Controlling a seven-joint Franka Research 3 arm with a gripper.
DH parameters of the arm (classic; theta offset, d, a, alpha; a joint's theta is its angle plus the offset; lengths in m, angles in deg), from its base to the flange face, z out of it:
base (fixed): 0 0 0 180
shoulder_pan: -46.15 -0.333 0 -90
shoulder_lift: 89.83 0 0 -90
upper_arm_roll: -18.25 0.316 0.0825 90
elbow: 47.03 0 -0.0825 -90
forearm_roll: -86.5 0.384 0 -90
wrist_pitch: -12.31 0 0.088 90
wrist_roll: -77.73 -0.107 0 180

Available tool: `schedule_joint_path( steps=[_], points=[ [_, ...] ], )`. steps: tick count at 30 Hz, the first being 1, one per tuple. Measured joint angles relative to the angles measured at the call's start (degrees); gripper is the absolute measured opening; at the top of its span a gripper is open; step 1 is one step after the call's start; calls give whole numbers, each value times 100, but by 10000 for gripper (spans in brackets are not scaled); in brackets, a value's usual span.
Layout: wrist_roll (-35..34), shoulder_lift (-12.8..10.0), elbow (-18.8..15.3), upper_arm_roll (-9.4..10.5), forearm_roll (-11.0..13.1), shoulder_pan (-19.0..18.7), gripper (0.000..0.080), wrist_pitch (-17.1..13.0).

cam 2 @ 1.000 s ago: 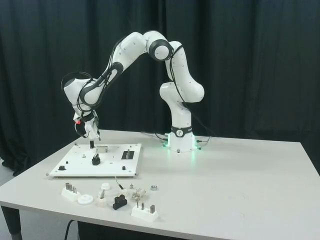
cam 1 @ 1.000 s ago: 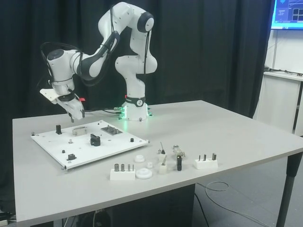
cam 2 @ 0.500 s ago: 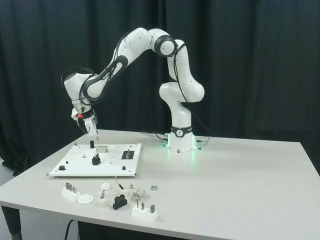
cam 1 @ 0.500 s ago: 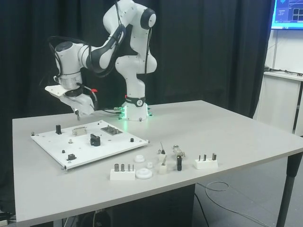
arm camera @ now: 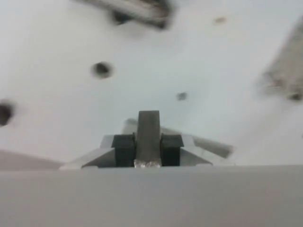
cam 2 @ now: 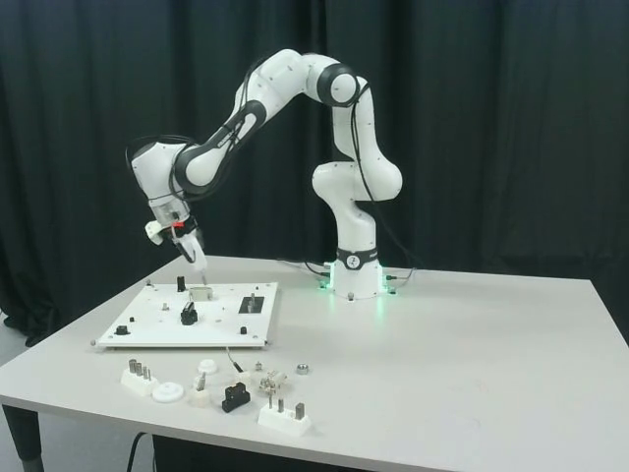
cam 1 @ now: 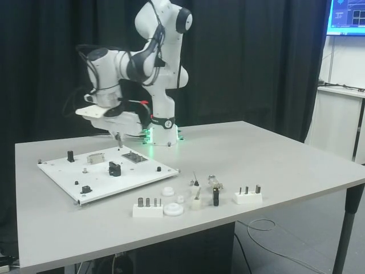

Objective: Place square peg 3.

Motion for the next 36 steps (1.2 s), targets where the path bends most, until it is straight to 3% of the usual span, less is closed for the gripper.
schedule_joint_path(
  steps=[8,17,27,36],
  points=[
    [-78,106,-2,197,364,-535,114,77],
    [-339,213,5,352,618,-1285,114,10],
    [-338,234,18,593,545,-2144,114,-475],
    [-411,139,16,901,377,-2626,114,-1084]
  ],
)
